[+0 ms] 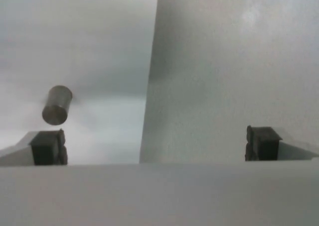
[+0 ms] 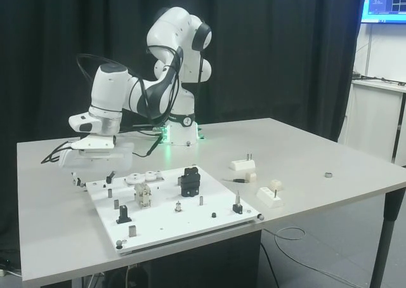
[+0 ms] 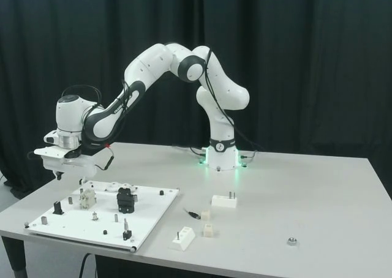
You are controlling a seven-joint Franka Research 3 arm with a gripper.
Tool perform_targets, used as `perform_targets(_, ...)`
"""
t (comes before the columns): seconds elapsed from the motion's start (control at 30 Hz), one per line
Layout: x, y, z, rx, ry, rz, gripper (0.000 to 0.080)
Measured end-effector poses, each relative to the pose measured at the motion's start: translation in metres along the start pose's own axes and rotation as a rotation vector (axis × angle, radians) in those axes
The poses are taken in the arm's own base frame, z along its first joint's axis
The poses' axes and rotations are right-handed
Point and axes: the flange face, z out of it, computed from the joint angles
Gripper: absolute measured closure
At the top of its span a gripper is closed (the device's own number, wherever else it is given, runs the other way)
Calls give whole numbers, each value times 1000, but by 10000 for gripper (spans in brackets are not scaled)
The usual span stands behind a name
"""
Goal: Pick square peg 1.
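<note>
In the wrist view the pincer (image 1: pixel 154 145) stands wide, its 2 black fingertips (image 1: pixel 48 147) far apart with nothing between them; below lies the white board (image 1: pixel 229 71), its straight edge running up the middle of the picture with the grey worktop (image 1: pixel 75 37) beside it, and a small grey cylindrical peg (image 1: pixel 57 104) stands on the worktop side, just beside one fingertip but not touching it. No square peg can be told in this view. In the first room view the white arm (image 2: pixel 166 53) reaches from its base, where a green light glows, forward and down to the far corner of the white board (image 2: pixel 184 228), and the pincer (image 2: pixel 93 176) hangs just above that corner — open, holding nothing. On the board stand several small parts: a black block (image 2: pixel 190 181), a white fixture (image 2: pixel 142 196), and some short grey and black pegs; a small grey square-looking peg (image 2: pixel 132 230) stands near the front corner, well apart from the pincer, though which peg is square peg 1 cannot be told. Off the board, 3 white blocks (image 2: pixel 270 195) rest on the worktop (image 2: pixel 317 155). In the second room view the pincer (image 3: pixel 69 179) hovers over the board's (image 3: pixel 147 214) rear edge, near the worktop's (image 3: pixel 318 192) end, above the board's standing pegs and touching none.
</note>
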Motion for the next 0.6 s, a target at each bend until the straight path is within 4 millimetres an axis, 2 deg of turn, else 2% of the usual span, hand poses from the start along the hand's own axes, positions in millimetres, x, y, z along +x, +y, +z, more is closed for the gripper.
perform_targets(0.6, 3, -1, -8, 6, -2, -2, 3)
